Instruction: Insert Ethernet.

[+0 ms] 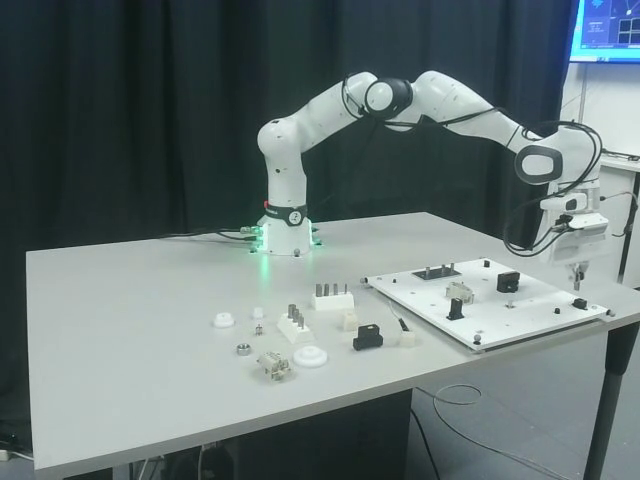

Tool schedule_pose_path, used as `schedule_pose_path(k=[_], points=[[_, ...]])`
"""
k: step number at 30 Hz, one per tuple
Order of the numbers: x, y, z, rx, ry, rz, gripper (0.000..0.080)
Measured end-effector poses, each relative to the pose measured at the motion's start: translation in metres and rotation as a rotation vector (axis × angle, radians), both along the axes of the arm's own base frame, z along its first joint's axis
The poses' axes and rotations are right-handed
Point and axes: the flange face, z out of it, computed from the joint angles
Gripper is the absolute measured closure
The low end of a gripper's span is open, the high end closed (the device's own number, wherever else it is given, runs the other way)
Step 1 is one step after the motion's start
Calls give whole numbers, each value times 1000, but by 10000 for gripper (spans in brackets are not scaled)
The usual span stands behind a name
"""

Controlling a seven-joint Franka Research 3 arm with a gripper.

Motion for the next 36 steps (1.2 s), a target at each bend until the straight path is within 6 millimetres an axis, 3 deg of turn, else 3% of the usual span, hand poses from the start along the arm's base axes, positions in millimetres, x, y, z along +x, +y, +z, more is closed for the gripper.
schedule_pose_path(k=[17, 36], points=[[9, -6, 9, 7, -12, -7, 729], [16, -10, -1, 7, 6, 12, 729]])
